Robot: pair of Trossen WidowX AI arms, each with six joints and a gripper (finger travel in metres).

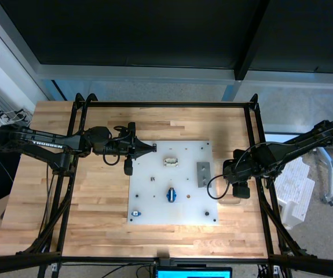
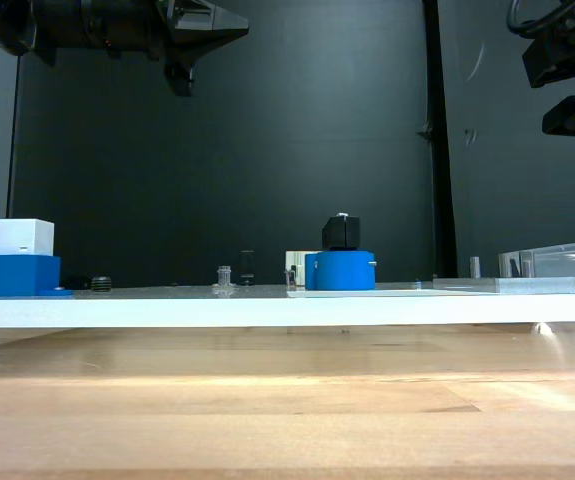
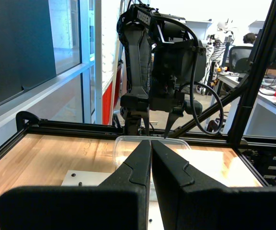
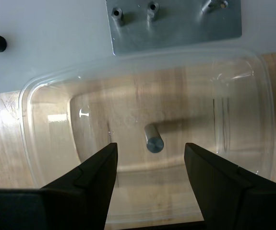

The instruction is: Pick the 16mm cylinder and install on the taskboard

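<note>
The 16mm cylinder (image 4: 153,139), a short dull-grey metal peg, lies on the floor of a clear plastic tray (image 4: 25,96). My right gripper (image 4: 150,148) hangs open straight above it, one finger on each side and not touching it. In the high view the right gripper (image 1: 241,190) is just off the right edge of the taskboard (image 1: 154,197). The taskboard's white plate (image 4: 56,38) and grey metal block (image 4: 176,24) lie just beyond the tray. My left gripper (image 1: 152,148) is shut and empty, held high over the board's upper left edge.
On the board sit a grey metal block (image 1: 203,174), a beige connector (image 1: 170,161), a blue fitting (image 1: 171,195) and a blue-and-white block (image 1: 135,215). A black frame (image 1: 250,145) runs along the table's sides, close behind the right arm.
</note>
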